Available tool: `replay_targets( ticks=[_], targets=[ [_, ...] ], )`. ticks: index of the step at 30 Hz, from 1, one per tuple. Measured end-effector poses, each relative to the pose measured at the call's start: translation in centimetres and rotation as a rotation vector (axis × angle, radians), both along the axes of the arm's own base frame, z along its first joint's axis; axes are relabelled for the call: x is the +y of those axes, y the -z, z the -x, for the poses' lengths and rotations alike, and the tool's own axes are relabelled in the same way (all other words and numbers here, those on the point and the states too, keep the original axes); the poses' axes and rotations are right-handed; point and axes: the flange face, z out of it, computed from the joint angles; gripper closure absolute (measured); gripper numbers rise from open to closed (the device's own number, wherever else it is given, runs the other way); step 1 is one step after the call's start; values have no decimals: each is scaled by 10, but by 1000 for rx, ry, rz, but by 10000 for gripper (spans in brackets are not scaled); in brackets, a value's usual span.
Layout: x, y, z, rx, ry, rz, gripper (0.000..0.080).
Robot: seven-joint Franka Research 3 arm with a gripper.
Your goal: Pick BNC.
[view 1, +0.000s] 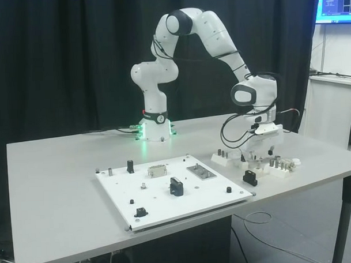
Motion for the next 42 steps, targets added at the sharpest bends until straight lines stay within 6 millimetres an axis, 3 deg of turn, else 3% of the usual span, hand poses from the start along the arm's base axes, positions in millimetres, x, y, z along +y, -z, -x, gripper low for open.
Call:
replay_targets(
  ticks=[23, 24, 30, 31, 35, 36, 42],
  targets=[
    [2, 13, 1, -4, 12, 17, 3],
    [1, 13, 0, -4, 19, 18, 124],
    [-2, 13, -1, -5, 30, 20, 124],
    [-2, 13, -2, -5, 30, 20, 290],
    [-1, 12, -2, -7, 30, 19, 290],
    [-1, 12, -2, -8, 30, 19, 474],
    [-1, 11, -3, -7, 36, 16, 474]
  ],
)
